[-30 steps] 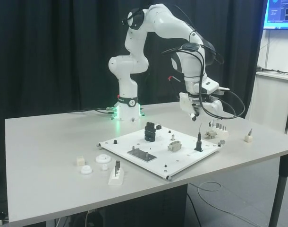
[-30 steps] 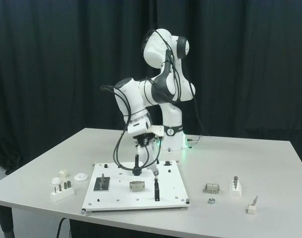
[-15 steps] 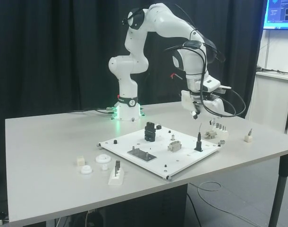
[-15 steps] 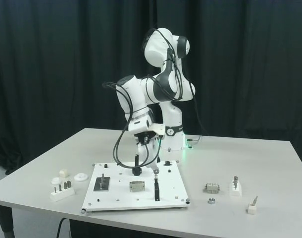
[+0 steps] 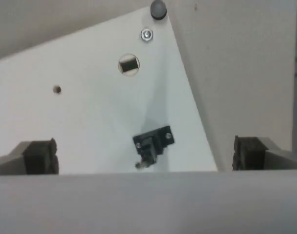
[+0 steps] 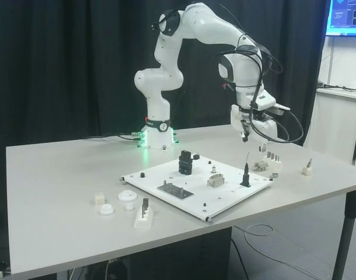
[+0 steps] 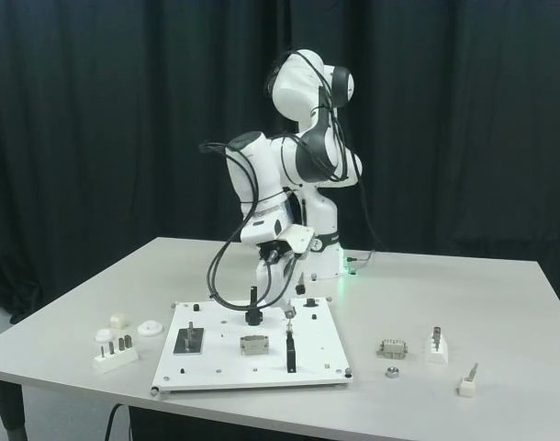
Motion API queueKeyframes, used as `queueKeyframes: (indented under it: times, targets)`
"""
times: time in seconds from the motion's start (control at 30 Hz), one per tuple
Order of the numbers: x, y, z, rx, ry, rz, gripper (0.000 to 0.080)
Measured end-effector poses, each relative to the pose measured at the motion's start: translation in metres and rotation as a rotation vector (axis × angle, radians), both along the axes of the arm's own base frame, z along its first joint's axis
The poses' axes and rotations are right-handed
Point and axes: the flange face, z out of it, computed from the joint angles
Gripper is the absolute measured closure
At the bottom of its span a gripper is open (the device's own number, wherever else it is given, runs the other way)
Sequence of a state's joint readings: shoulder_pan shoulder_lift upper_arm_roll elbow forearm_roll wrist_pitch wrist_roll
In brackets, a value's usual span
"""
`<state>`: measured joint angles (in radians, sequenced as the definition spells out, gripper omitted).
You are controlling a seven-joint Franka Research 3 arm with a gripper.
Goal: Pick waterproof.
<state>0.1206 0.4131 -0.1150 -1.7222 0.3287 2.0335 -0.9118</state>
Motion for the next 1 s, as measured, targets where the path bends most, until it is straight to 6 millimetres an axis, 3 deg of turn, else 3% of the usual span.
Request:
queueKeyframes:
  times: [0.53, 1.0]
  targets:
    - [-0.016, 0.057, 0.013, -0.108, 0.161, -0.423, 0.0003]
    - [-0.045, 0.111, -0.002, -0.209, 0.245, -0.701, 0.0003]
